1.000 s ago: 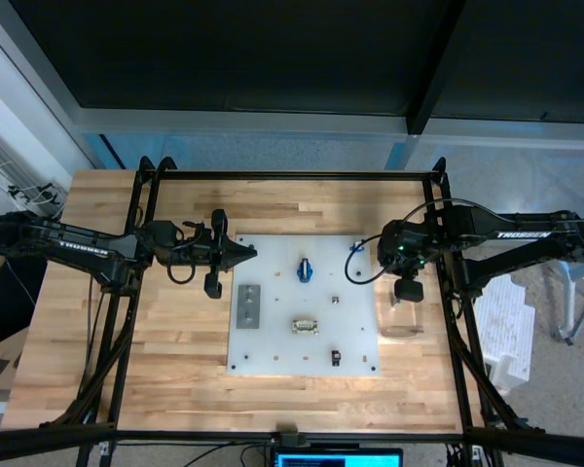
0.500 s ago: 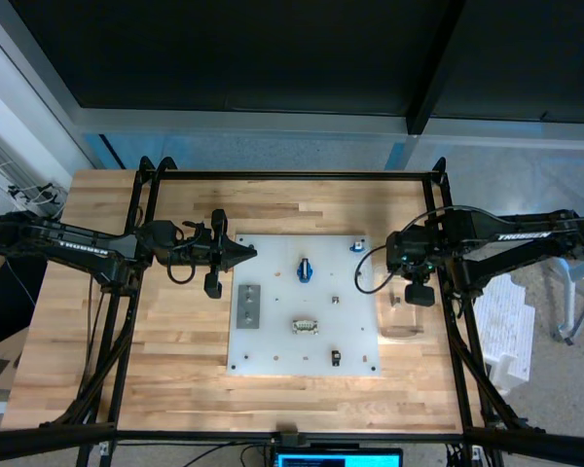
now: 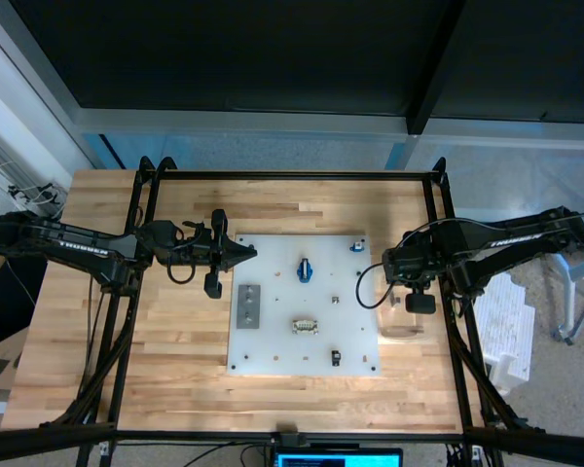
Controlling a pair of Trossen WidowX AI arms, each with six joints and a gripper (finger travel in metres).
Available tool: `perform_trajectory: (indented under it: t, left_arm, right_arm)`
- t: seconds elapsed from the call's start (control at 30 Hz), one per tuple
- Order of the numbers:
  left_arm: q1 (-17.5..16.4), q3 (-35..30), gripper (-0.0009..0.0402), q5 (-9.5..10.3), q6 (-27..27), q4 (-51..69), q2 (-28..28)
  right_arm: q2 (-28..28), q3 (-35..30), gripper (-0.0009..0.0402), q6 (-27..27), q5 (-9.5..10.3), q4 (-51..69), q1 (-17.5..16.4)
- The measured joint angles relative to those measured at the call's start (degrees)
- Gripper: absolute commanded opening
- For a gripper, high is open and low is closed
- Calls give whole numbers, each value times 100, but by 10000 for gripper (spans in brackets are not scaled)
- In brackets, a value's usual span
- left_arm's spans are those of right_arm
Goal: Pick the 16mm bar and install on taskboard
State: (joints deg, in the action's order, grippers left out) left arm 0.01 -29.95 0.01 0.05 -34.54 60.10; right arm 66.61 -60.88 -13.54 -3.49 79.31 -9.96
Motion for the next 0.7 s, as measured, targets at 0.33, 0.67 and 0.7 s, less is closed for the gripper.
perform_trajectory:
  t: [0.33, 0.67, 0.7]
  left_arm:
    - [0, 2, 0, 2, 2, 0, 0]
    - [0, 0, 0, 2, 0, 0, 0]
    - [0, 2, 0, 0, 0, 0, 0]
  right_arm:
    - [42, 55, 99, -118, -4, -66, -144]
    - [42, 332, 214, -129, -44, -422, -258]
    - [42, 380, 221, -129, -44, -455, -271]
